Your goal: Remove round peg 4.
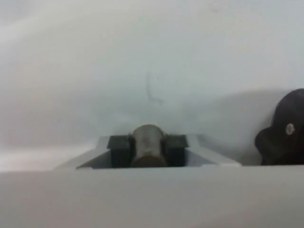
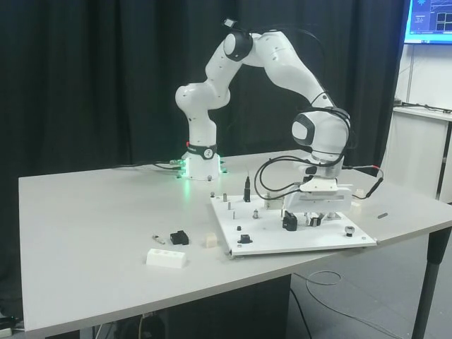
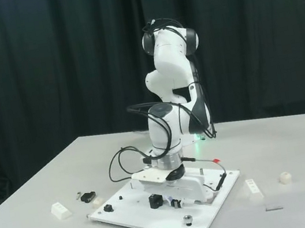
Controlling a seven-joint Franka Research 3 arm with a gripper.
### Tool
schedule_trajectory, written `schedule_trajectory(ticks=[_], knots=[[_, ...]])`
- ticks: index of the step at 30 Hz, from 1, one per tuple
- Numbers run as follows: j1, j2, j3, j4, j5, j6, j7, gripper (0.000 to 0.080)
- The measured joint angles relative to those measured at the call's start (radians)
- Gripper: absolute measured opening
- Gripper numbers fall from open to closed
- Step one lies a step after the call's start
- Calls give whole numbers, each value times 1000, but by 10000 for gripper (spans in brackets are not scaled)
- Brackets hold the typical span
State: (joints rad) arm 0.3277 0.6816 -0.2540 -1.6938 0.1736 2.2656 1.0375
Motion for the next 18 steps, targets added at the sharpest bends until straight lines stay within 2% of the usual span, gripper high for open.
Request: schedule_trajectory(ticks=[8,9,18], knots=[[-6,-2,1,-3,20,2,-2,224],[-6,-2,1,-3,21,3,-2,151],[-6,-5,2,-7,23,6,-2,151]])
